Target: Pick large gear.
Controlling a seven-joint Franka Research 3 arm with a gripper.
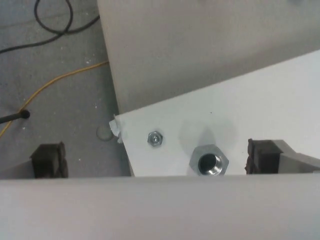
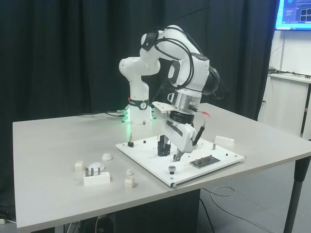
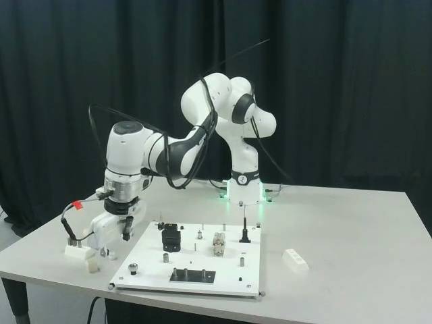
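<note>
A white round gear-like part [image 2: 102, 157] lies flat on the grey table [image 2: 53, 141], left of the white board [image 2: 214, 165]. It does not show in the wrist view. My gripper [image 1: 155, 159] is open, fingers far apart and holding nothing. It hangs low over the board's front corner [image 1: 131, 122], well away from the round part. Between the fingers I see a large hex nut [image 1: 209, 162] and a small nut [image 1: 155, 138] on the board. From the room, the gripper [image 2: 176, 154] [image 3: 115, 244] points down and tilts.
The board carries pegs, a black block [image 3: 171, 236] and a dark plate [image 2: 204, 162]. A white block with two posts [image 2: 96, 177] and small white parts [image 2: 129, 180] sit at the left. Another white block [image 3: 295, 259] lies to the right. Cables on the floor [image 1: 55, 82] run past the table's edge.
</note>
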